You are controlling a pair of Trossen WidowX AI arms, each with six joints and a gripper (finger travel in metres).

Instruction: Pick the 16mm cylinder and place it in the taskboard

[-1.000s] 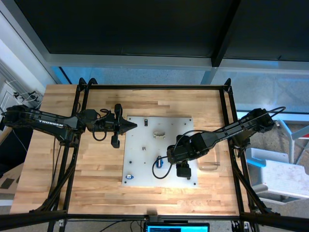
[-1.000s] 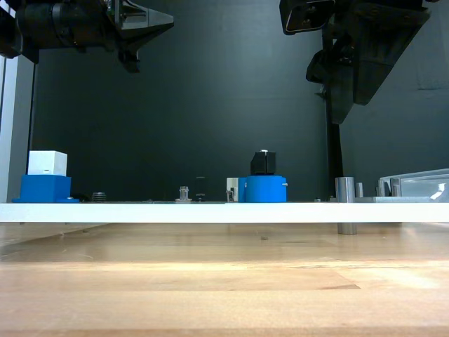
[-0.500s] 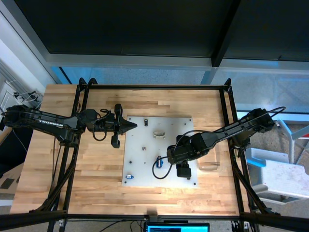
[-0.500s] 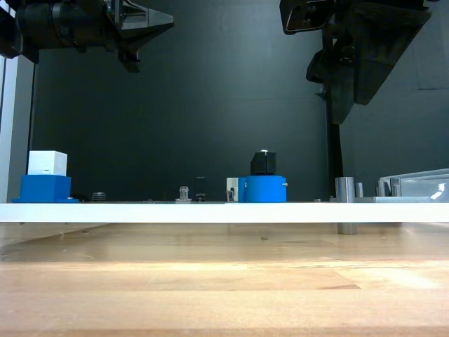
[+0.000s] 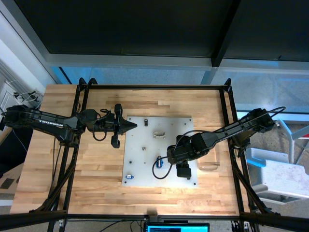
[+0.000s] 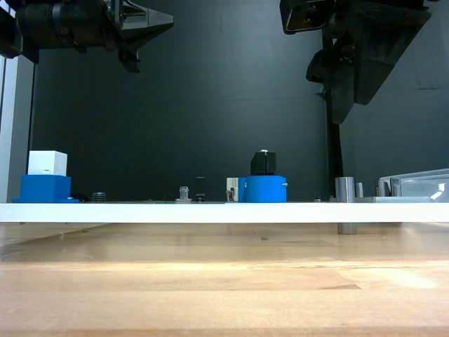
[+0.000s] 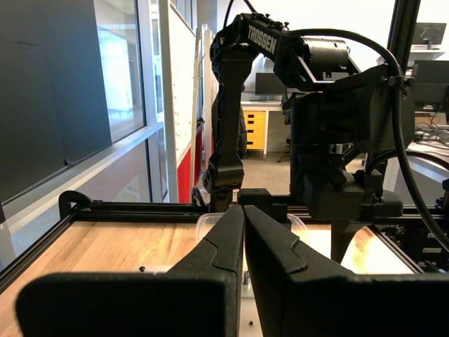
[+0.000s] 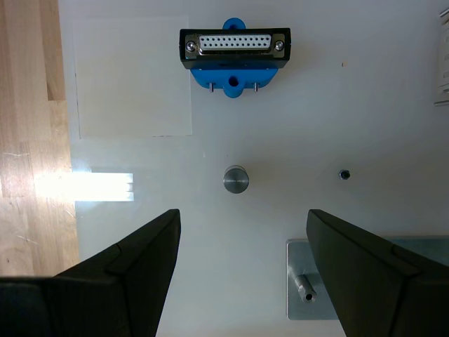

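Two hands (image 7: 243, 208) (image 8: 242, 214), one taskboard (image 5: 140, 164), one cylinder (image 8: 236, 179)

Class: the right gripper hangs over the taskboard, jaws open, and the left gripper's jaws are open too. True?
No. The left wrist view shows the left gripper with jaws shut, raised at the left edge of the taskboard. The right gripper does hang open over it, above the 16mm cylinder.
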